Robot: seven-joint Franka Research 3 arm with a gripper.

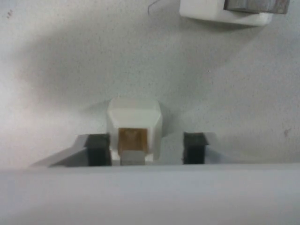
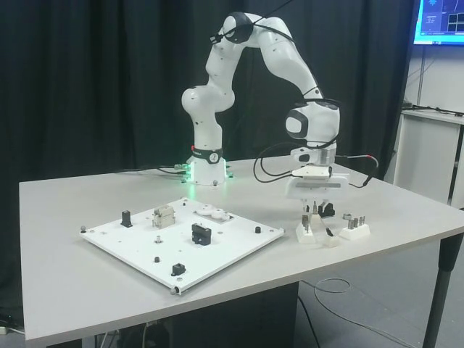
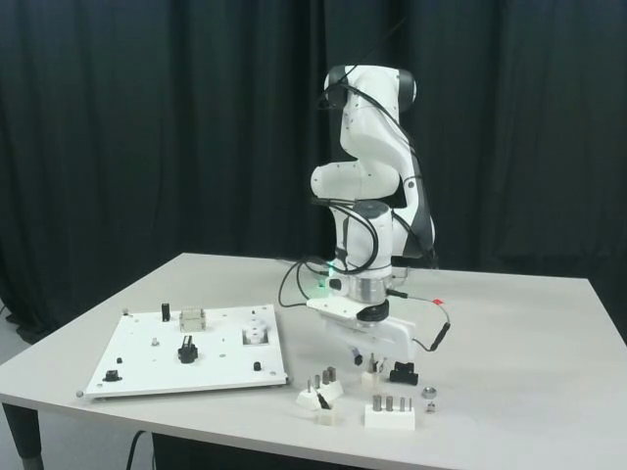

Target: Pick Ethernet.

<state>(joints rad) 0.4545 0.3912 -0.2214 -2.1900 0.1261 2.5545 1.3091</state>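
Black curtains hang behind a grey table (image 2: 65,217), and on it we see the white Franka arm (image 2: 268,51) bolted near the far edge, with a green light glowing at its base. A flat white square assembly board (image 2: 181,239) lies on the table to one side of the arm, carrying a few small black fixtures and white sockets.

The arm bends down so that its two-fingered gripper (image 1: 146,149) hangs low over a cluster of small white holders near the table's front edge. In the wrist view we find the Ethernet plug (image 1: 134,125), a small white chamfered block with a translucent clip on its face, sitting directly between the two black fingertips (image 1: 98,149). The fingers stand moderately apart, one on each side of the plug: one fingertip lies just beside the plug's flank, while a clear gap shows on the other side (so the plug is bracketed but not clamped). The plug rests on the grey surface.

In the same view, a white block holder with a grey metal part (image 1: 234,10) sits well apart from the plug, beyond the fingertips. From the second room view we see a white holder with upright grey pins (image 3: 389,411) near the table's front edge, just in front of the gripper.
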